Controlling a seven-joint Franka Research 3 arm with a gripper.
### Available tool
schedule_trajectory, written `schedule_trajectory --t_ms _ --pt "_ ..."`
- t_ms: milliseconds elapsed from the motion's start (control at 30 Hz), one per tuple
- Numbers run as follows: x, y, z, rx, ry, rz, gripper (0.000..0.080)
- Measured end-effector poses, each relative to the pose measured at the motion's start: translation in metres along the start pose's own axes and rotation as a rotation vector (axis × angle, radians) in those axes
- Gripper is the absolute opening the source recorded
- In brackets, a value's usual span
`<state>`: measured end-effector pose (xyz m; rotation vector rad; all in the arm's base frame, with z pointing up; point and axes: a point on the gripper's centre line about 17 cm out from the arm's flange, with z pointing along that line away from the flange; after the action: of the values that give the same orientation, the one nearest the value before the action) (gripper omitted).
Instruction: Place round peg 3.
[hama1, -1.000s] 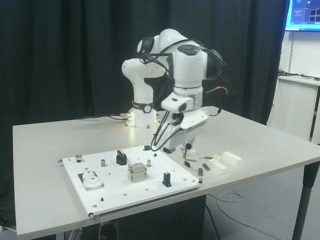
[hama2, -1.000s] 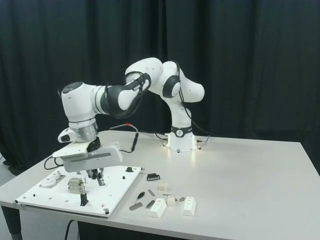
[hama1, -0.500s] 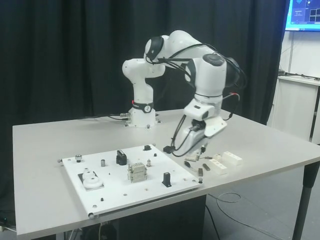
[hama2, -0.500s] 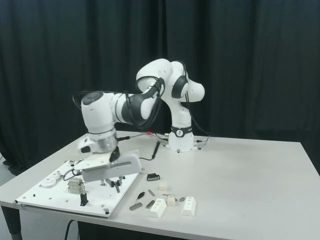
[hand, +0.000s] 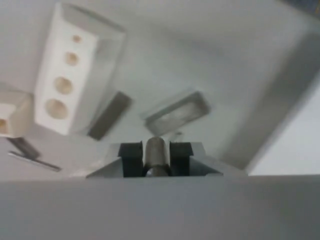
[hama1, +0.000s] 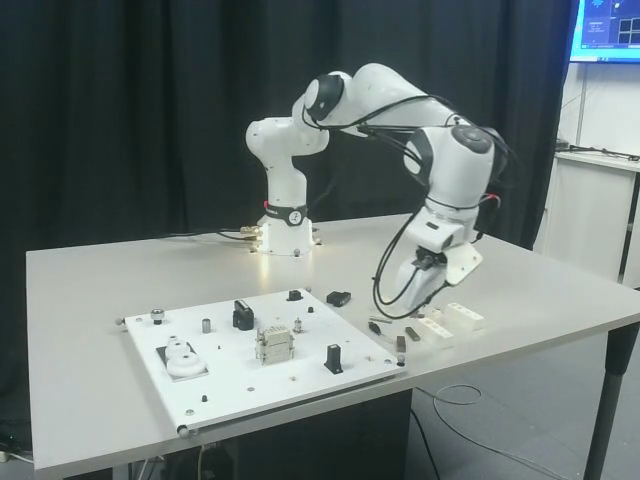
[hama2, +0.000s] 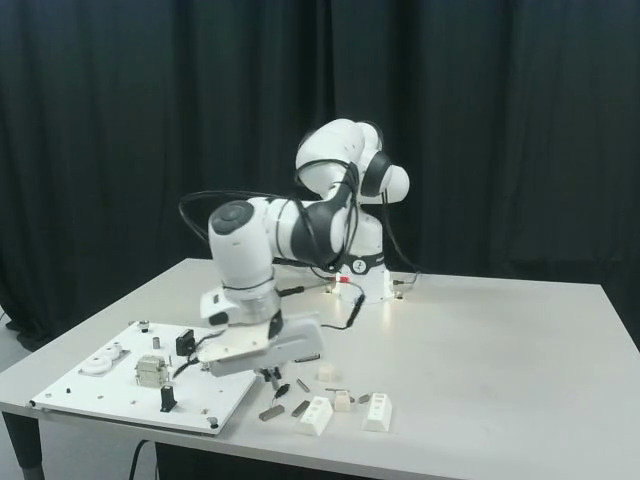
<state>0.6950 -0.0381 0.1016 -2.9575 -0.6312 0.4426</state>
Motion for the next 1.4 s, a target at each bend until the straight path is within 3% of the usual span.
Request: schedule_trajectory --t_ms 600,900,1033,1367,1400 --pt "-0.013 -0.065 0.039 -0.032 -0.178 0.011 0.0109" --pt "-0.03 -0.091 0.059 -0.045 -0.25 0.017 0.0109" --pt "-0.035 -0.099 0.064 -0.052 -0.259 0.009 0.0109" --pt "-0.044 -0.109 0.067 -0.074 -0.233 0.002 0.0109" --pt "-0.045 -0.11 0.067 -0.075 -0.229 0.001 0.0196"
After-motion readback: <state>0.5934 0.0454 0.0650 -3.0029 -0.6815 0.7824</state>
